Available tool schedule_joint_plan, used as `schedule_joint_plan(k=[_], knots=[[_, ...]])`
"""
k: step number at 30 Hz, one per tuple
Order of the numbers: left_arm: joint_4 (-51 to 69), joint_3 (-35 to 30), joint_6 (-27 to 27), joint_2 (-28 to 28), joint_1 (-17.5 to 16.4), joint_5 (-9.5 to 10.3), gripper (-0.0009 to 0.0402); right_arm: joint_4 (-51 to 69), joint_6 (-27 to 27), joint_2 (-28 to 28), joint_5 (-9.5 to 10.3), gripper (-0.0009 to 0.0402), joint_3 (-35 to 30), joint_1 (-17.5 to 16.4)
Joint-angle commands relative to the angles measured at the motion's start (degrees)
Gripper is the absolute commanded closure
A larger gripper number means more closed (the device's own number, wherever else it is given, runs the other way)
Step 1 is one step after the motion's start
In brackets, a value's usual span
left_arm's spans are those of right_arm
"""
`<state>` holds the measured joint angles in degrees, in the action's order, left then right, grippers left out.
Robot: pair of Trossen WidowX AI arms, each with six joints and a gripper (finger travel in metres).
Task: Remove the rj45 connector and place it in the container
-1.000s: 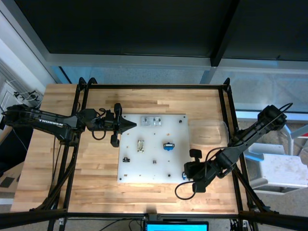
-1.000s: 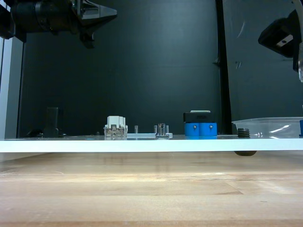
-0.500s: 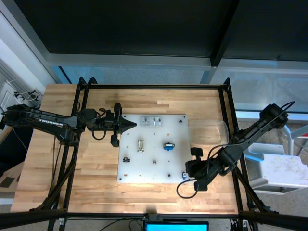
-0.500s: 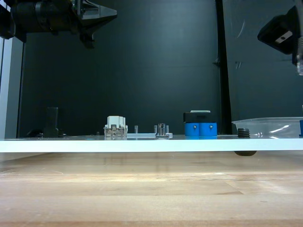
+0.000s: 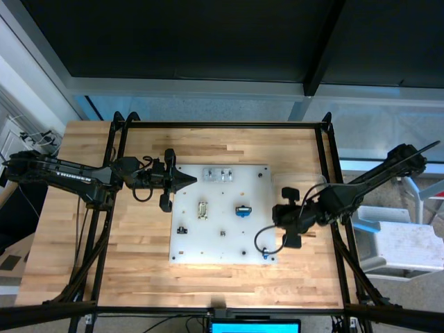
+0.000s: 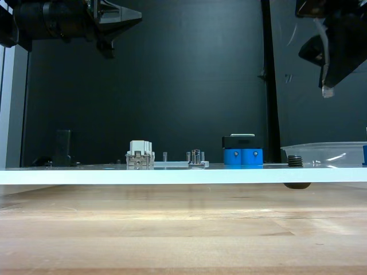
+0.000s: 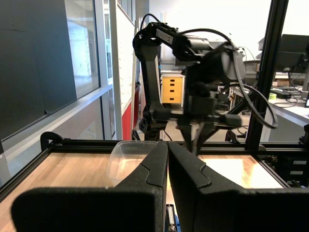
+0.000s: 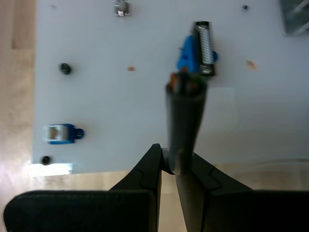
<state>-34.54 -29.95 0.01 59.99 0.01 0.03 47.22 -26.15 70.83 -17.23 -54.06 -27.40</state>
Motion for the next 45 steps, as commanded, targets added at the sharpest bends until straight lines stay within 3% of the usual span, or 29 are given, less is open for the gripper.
schedule_joint_plan(k=[1, 6, 10, 14, 19, 23, 24, 26, 34, 39, 45], knots=[[0.0, 0.0, 0.0, 0.0, 0.0, 0.0, 0.0393, 0.0, 2.4, -2.4, 1.92, 0.0393, 1.7, 3.0], [0.0, 0.0, 0.0, 0.0, 0.0, 0.0, 0.0393, 0.1, 5.2, -6.4, 2.54, 0.0393, 4.8, 8.1], [0.0, 0.0, 0.0, 0.0, 0.0, 0.0, 0.0393, 0.1, 7.5, -9.5, 5.2, 0.0393, 7.3, 13.2], [0.0, 0.0, 0.0, 0.0, 0.0, 0.0, 0.0393, 0.5, 9.1, -12.3, 5.53, 0.0393, 9.8, 18.7], [0.0, 0.0, 0.0, 0.0, 0.0, 0.0, 0.0393, 2.6, 12.1, -14.2, 8.13, 0.0393, 12.0, 25.4], [0.0, 0.0, 0.0, 0.0, 0.0, 0.0, 0.0393, 3.3, 13.1, -15.8, 8.68, 0.0393, 13.2, 29.1], [0.0, 0.0, 0.0, 0.0, 0.0, 0.0, 0.0393, 3.3, 13.2, -16.2, 9.6, 0.0393, 13.2, 29.9], [0.0, 0.0, 0.0, 0.0, 0.0, 0.0, 0.0393, 3.7, 13.3, -16.9, 10.84, 0.0393, 13.2, 30.9], [0.0, 0.0, 0.0, 0.0, 0.0, 0.0, 0.0393, 10.0, 7.8, -18.0, 10.82, 0.0393, 13.2, 32.2], [0.0, 0.0, 0.0, 0.0, 0.0, 0.0, 0.0393, 12.7, 7.0, -18.2, 8.26, 0.039, 13.3, 32.2], [0.0, 0.0, 0.0, 0.0, 0.0, 0.0, 0.0393, 12.8, 6.1, -18.2, 7.65, 0.0351, 13.3, 32.2]])
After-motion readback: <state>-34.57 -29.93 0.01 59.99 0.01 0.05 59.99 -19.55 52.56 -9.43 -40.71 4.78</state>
